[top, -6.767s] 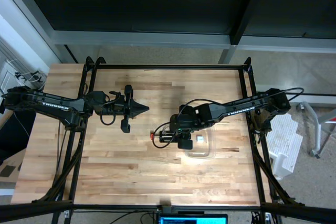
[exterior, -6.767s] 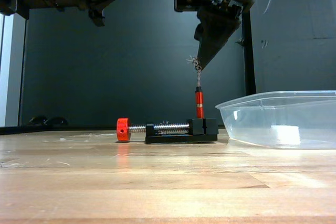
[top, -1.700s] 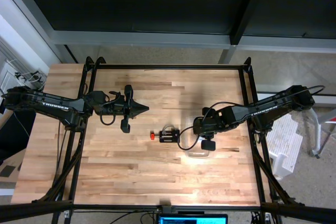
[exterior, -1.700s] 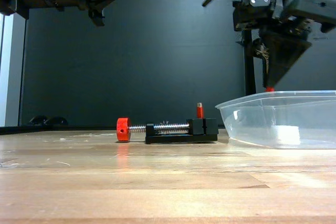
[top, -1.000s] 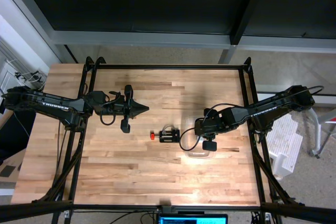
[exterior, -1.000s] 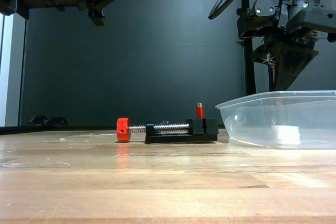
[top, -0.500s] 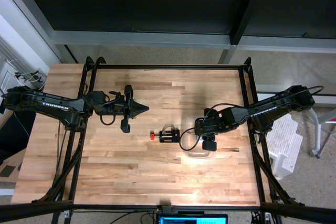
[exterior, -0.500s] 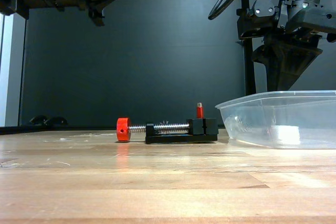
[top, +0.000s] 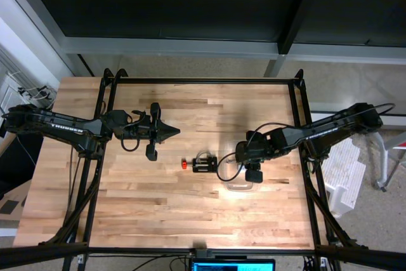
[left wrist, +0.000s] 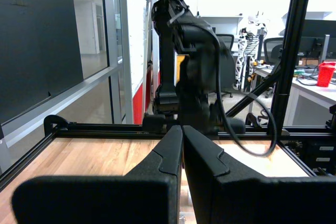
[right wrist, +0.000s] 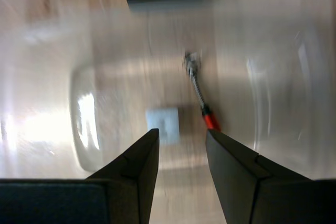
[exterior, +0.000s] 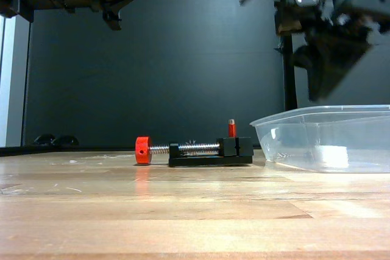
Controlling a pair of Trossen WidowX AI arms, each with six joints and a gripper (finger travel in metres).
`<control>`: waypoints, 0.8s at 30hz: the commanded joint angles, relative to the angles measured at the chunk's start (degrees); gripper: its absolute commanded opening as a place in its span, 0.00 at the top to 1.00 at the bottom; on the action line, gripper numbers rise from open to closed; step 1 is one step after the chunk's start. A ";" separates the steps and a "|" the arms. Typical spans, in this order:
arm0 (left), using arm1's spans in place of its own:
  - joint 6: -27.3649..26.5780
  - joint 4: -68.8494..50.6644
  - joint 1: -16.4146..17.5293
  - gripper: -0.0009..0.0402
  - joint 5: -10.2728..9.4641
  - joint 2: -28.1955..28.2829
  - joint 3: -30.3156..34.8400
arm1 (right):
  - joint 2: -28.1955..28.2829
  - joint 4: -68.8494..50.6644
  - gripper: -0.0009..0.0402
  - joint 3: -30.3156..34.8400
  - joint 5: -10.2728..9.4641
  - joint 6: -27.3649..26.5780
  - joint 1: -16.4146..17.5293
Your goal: Remove the RCA connector from the receptacle and place in the container
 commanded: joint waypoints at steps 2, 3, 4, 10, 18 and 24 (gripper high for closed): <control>0.00 0.02 0.02 0.98 0.02 0.00 0.02 | -2.54 0.02 0.79 3.13 0.17 -3.63 -2.21; 0.00 0.02 0.00 0.98 0.02 0.00 0.02 | -2.99 0.09 0.82 4.00 0.20 -4.70 -2.93; 0.00 0.02 0.00 0.98 0.02 0.00 0.02 | -3.48 0.31 0.85 4.81 0.22 -5.64 -3.67; 0.00 0.02 0.02 0.98 0.02 0.00 0.02 | -5.99 6.10 0.97 8.57 0.72 -11.37 -6.67; 0.00 0.02 0.02 0.98 0.02 0.00 0.02 | -11.19 23.12 0.98 4.98 0.57 -14.51 -9.01; 0.00 0.02 0.00 0.98 0.02 0.00 0.02 | -13.99 36.02 0.98 0.61 0.09 -15.19 -9.07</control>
